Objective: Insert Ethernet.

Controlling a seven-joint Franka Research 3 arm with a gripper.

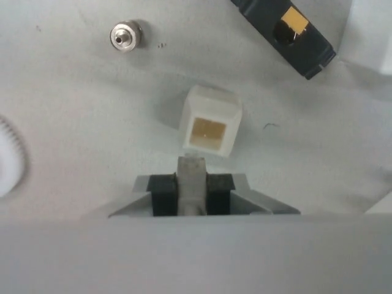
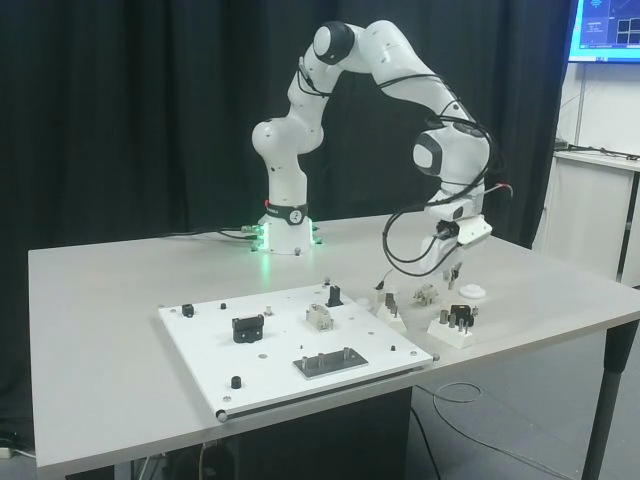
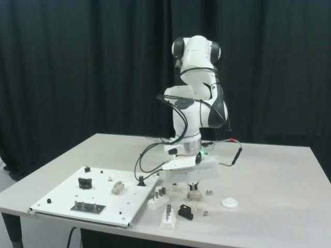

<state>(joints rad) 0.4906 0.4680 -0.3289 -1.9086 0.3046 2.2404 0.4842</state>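
The gripper point(image 1: 192, 184) is clamped on 1 Ethernet plug point(image 1: 191, 168), directly above 1 white socket block point(image 1: 209, 128) on the table point(image 1: 73, 122). Nearby: 1 bolt point(image 1: 125, 35), 1 black holder point(image 1: 288, 30), 1 white gear point(image 1: 9, 156).

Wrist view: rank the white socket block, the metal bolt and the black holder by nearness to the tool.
1. White socket block, just ahead of the tool.
2. Black holder, farther out to one side.
3. Metal bolt, on the opposite side; nearly level with the holder, too close to call.
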